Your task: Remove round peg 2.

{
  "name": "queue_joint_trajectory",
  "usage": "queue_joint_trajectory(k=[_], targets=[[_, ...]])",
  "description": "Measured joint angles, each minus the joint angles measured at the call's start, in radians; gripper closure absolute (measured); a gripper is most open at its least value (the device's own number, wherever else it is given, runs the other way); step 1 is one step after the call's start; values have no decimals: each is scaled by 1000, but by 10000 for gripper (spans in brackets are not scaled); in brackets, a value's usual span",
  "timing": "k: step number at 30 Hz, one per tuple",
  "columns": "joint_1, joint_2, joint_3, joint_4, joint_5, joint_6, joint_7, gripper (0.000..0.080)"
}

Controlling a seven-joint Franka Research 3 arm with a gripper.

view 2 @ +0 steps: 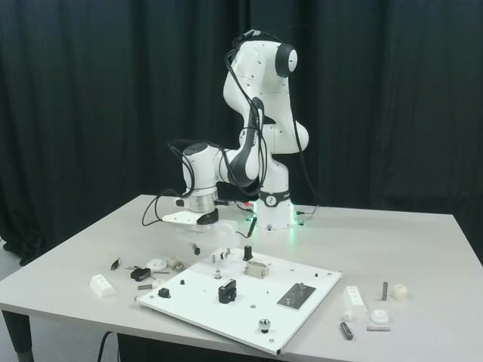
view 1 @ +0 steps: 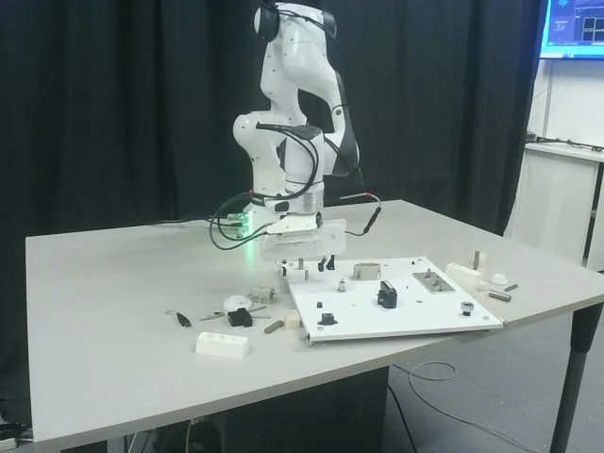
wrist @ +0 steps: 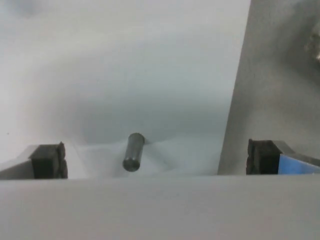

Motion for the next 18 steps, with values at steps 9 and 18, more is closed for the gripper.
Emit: queue_joint_trajectory(k=[9,18], targets=[[5,0,2,-12,8,15,0,3],[6,0,4,-16,14,20,0,3]])
